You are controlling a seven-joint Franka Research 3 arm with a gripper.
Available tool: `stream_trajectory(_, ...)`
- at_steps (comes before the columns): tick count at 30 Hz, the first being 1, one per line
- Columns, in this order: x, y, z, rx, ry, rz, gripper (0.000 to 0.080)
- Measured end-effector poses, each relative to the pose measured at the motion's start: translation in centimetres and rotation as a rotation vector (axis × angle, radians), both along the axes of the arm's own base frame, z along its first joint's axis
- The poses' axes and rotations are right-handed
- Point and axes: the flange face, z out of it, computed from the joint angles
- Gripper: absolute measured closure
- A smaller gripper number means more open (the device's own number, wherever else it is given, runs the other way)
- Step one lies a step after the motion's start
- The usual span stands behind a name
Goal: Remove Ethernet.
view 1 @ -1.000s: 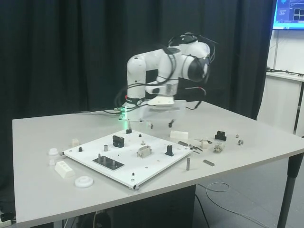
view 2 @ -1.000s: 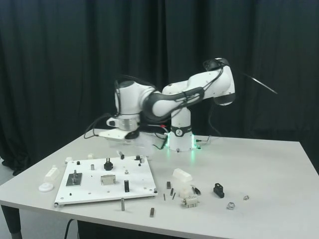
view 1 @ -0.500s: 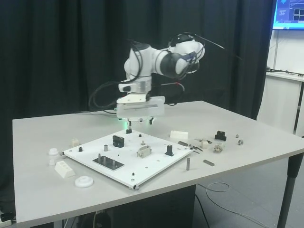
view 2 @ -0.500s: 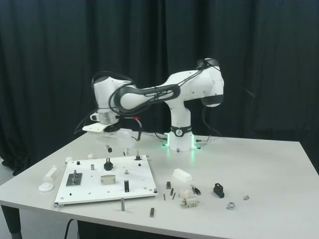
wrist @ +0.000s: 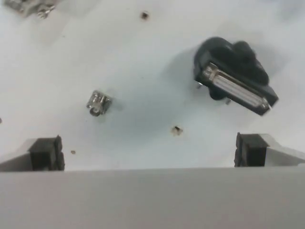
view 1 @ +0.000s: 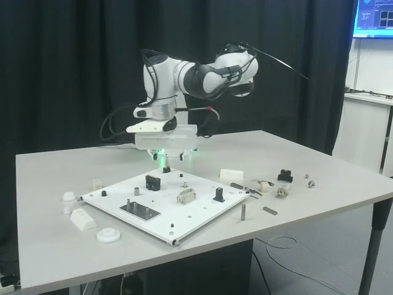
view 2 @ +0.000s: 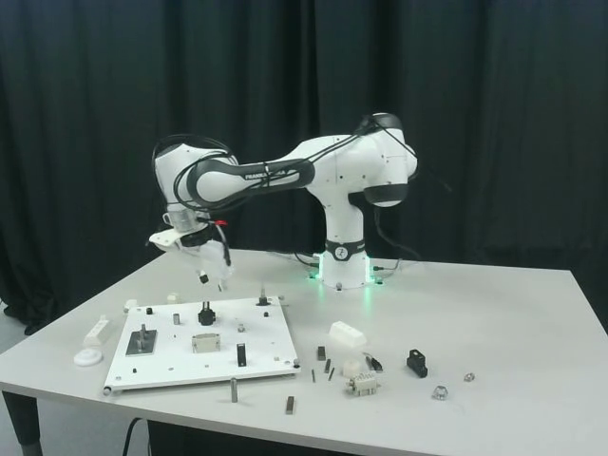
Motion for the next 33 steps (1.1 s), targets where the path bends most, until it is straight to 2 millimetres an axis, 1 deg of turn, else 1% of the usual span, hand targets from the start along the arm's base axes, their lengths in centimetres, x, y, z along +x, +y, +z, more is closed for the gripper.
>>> stream_trajectory(4,-0.4,-0.9,0.0,0.017,0.016,-0.064,0.0003)
stream_trajectory(14,-1.4,-2.5,-0.1,0.079,0.051,-0.158,0.0003)
stream_trajectory(33,-4.4,-4.3,-0.6,0.162,0.135,-0.295,0.0003)
